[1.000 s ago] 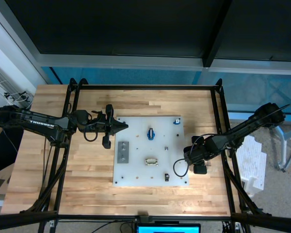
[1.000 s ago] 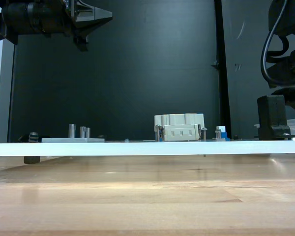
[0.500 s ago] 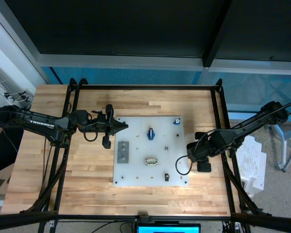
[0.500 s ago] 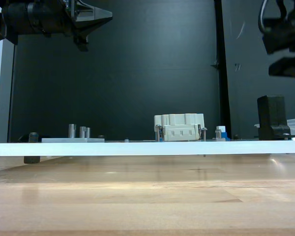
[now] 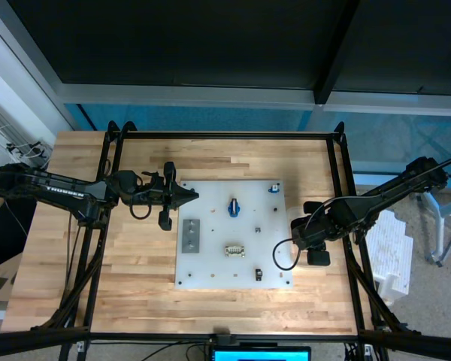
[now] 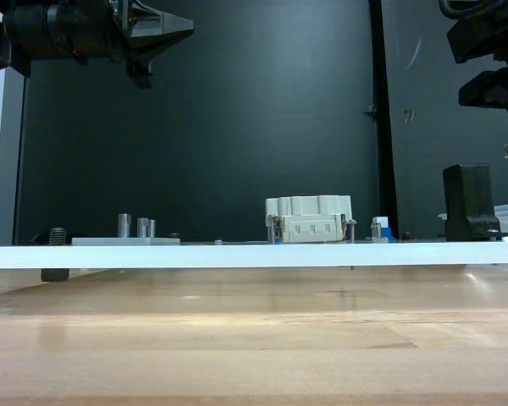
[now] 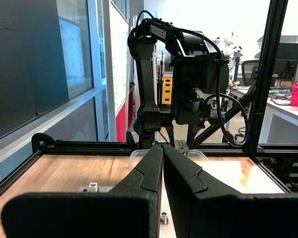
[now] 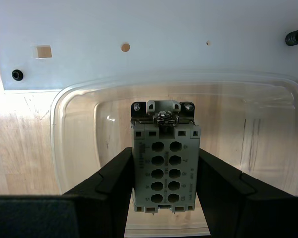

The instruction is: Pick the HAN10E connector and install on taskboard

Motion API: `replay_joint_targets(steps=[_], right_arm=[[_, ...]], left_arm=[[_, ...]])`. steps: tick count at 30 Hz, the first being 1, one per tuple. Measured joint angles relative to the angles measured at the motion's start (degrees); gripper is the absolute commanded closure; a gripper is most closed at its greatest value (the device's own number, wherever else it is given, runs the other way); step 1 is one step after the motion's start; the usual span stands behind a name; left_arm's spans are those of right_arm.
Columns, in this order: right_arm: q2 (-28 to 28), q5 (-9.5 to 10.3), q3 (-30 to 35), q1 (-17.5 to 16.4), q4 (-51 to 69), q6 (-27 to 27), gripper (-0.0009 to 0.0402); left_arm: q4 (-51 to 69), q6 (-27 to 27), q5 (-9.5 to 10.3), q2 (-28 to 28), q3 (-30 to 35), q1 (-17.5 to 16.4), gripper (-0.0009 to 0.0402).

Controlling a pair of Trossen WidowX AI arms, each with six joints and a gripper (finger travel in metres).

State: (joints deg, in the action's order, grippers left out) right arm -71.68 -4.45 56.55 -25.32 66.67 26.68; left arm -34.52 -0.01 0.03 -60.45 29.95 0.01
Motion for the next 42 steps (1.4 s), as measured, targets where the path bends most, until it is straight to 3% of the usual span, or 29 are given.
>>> replay_joint_targets(steps=[7,24,42], right_arm=[[-1.5,1.25,2.3,0.3,-0.2,-0.1,0.0320],[-22.6,1.44,22.5,3.8,0.2,-1.3,0.0320],[-36.5,1.22,36.4,7.6,0.5,-5.6,0.0320]], left_arm=[[0.0,0.0,0.00,0.0,0.0,0.0,0.0392],[0.0,0.0,-0.02,0.0,0.0,0.0,0.0392],[0.0,0.0,-0.02,0.0,0.0,0.0,0.0392]])
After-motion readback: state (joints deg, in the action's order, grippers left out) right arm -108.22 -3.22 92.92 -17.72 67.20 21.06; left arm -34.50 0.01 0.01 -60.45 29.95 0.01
